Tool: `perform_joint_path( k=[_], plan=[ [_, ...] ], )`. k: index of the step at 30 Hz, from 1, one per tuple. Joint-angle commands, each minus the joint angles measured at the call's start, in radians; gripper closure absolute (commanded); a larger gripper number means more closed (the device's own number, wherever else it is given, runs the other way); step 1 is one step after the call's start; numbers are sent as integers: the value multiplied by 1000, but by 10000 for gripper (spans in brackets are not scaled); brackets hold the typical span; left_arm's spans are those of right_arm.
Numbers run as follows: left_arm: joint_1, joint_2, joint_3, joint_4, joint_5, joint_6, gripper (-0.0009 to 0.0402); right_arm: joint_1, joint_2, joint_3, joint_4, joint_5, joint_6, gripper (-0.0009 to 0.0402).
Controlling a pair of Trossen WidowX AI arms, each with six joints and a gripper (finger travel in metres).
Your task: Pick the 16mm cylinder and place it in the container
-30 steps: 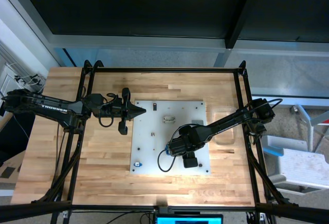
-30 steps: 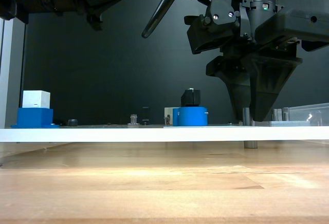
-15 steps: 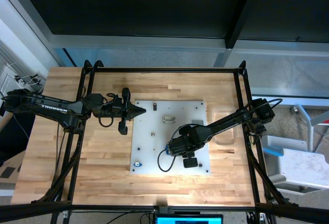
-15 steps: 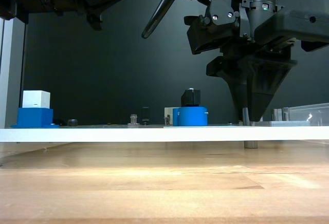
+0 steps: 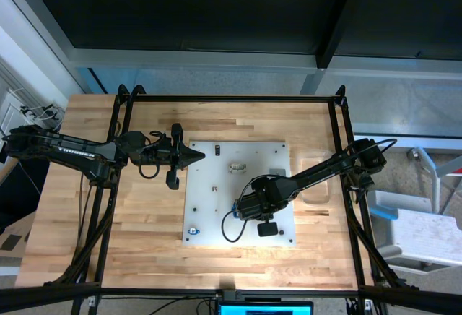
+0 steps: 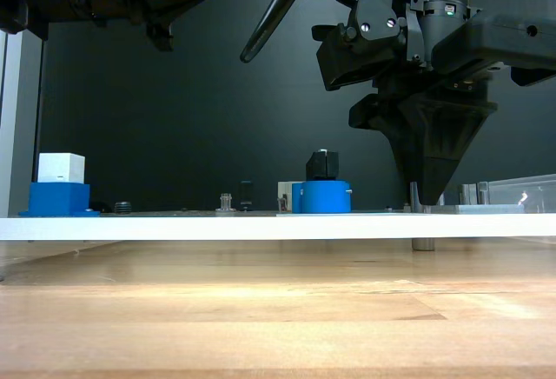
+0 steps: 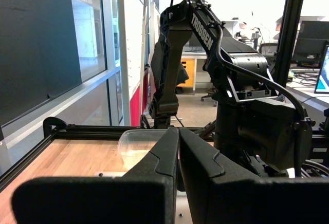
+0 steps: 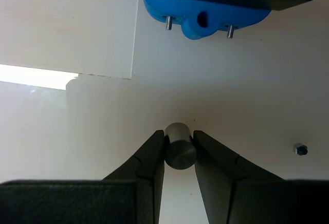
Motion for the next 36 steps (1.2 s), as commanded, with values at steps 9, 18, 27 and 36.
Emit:
perform_joint_path(
  k=[9,18,27,36],
  plan=[
    [0,0,0,0,0,0,393,1,-34,2,-5,0,0,364],
    [0,0,0,0,0,0,393,0,-76,2,-23,0,0,364],
    [0,0,0,0,0,0,393,1,-127,2,-79,1,0,364],
    [0,0,0,0,0,0,393,-2,-221,1,-150,2,0,364]
  ],
)
